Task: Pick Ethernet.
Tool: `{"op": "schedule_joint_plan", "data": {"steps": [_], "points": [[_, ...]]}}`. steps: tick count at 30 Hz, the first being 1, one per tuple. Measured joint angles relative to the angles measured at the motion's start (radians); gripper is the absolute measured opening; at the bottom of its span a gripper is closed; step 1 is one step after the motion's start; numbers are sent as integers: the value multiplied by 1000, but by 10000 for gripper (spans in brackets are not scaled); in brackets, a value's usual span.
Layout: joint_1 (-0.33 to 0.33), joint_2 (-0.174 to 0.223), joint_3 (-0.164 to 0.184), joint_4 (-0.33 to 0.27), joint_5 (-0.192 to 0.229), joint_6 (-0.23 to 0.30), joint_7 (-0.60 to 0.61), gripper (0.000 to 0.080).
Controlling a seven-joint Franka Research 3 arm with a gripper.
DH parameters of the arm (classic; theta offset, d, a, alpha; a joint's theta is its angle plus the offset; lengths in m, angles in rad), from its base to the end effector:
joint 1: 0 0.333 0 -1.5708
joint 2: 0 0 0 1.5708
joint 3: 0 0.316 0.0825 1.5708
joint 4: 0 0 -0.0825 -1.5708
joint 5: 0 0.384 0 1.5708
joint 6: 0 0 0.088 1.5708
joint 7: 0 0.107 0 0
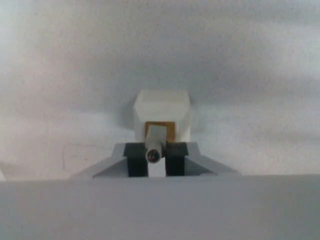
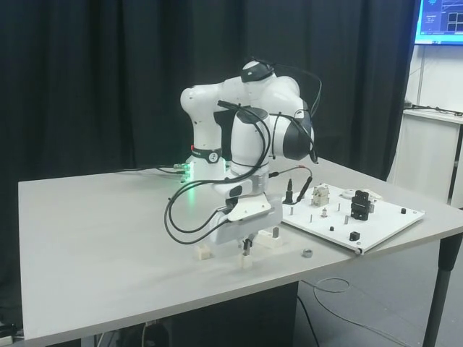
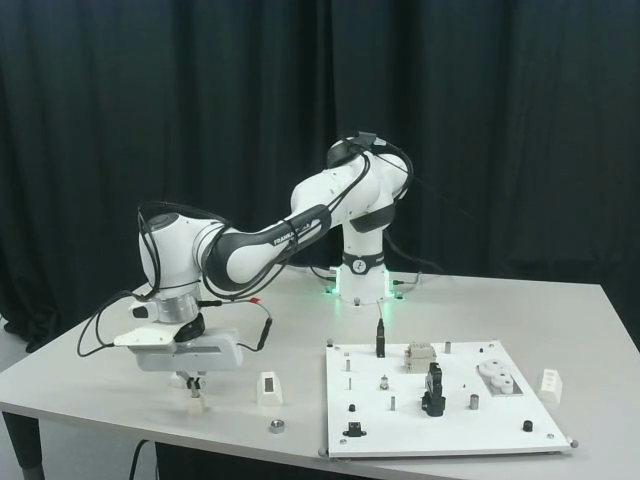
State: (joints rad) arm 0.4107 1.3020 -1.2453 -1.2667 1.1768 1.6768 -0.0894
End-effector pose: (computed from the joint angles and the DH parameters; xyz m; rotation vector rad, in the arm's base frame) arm 0.6961 -0.2130 0.2216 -2.9422 1.0363 0.1772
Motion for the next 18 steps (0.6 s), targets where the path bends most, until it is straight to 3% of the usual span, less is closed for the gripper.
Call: {"op": "schedule_joint_plan", "data": {"steps": [10, 18], "points": [[-2, -11, -10, 3, -20, -23, 0, 70], [-1, -18, -47, 18, -23, -90, 0, 68]]}}
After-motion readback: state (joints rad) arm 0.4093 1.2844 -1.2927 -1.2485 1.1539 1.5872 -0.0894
